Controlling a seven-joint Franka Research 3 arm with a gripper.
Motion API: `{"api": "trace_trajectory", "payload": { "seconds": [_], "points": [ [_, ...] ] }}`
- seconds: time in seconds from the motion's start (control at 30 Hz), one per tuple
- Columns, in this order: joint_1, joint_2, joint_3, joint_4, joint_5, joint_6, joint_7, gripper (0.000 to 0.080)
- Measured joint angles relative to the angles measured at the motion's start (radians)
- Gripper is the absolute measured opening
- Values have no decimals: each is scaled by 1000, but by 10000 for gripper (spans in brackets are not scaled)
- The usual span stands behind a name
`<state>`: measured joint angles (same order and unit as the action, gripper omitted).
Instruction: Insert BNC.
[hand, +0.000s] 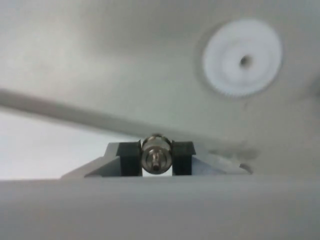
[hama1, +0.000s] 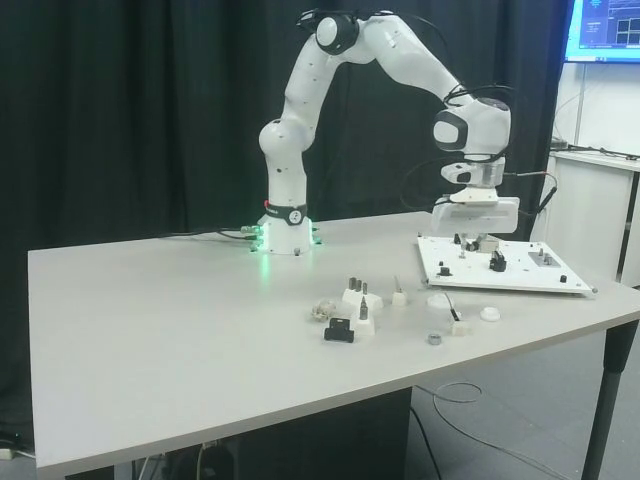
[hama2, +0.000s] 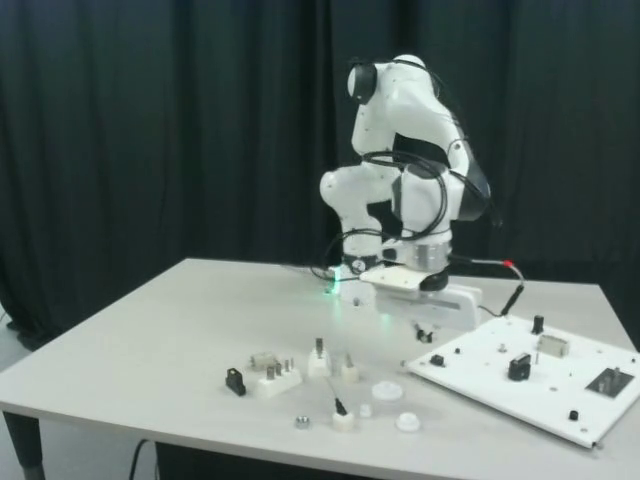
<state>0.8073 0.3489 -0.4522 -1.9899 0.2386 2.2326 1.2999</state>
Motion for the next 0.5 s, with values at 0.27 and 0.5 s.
{"api": "trace_trajectory", "payload": {
  "seconds": [0.27, 0.5],
  "points": [
    [61, -12, 0, 0, -18, -32, 106, 125],
    [112, -21, 0, 0, -32, -56, 171, 125]
  ]
}}
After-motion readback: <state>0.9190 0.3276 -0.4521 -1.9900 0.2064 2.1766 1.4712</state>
